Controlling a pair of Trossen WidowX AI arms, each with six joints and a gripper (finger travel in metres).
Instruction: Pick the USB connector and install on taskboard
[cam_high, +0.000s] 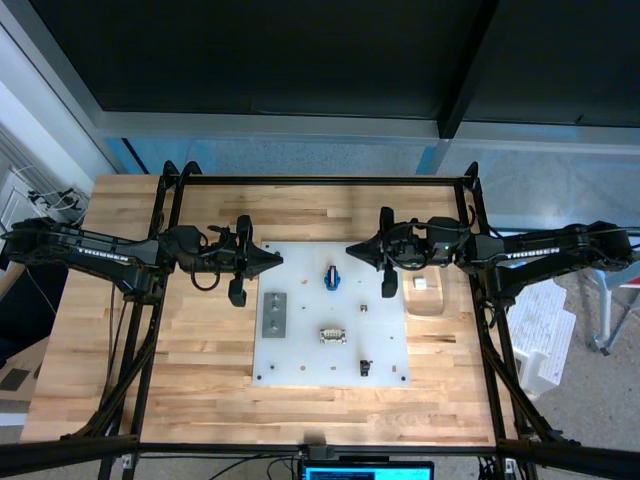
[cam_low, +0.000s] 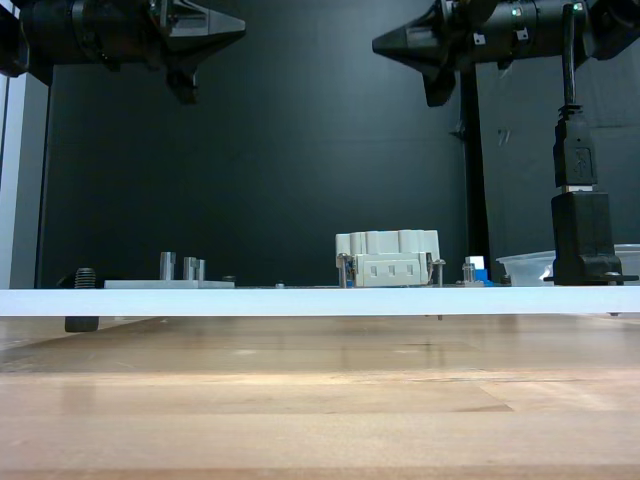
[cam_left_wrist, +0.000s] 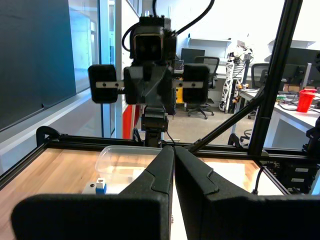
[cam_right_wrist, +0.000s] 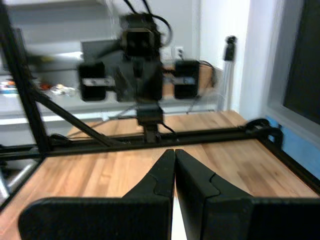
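Observation:
The white taskboard (cam_high: 300, 355) lies flat in the middle of the wooden table. Near its front edge a black USB connector (cam_low: 573, 150) stands upright in a small black socket (cam_high: 366, 367), a strip of its silver plug showing above the socket (cam_low: 582, 240). No gripper touches it. My left gripper (cam_high: 278, 258) hovers high over the board's back left corner, fingers pressed together (cam_left_wrist: 174, 165) and holding nothing. My right gripper (cam_high: 350, 250) hovers over the board's back edge, facing the left one, also shut and holding nothing (cam_right_wrist: 175, 170).
On the board sit a grey metal block (cam_high: 274, 313), a blue fitting (cam_high: 332, 277) and a silver multi-pin connector (cam_high: 333, 336). A clear plastic tray (cam_high: 428, 298) with a small white part lies right of the board. A black frame (cam_high: 320, 180) rings the table.

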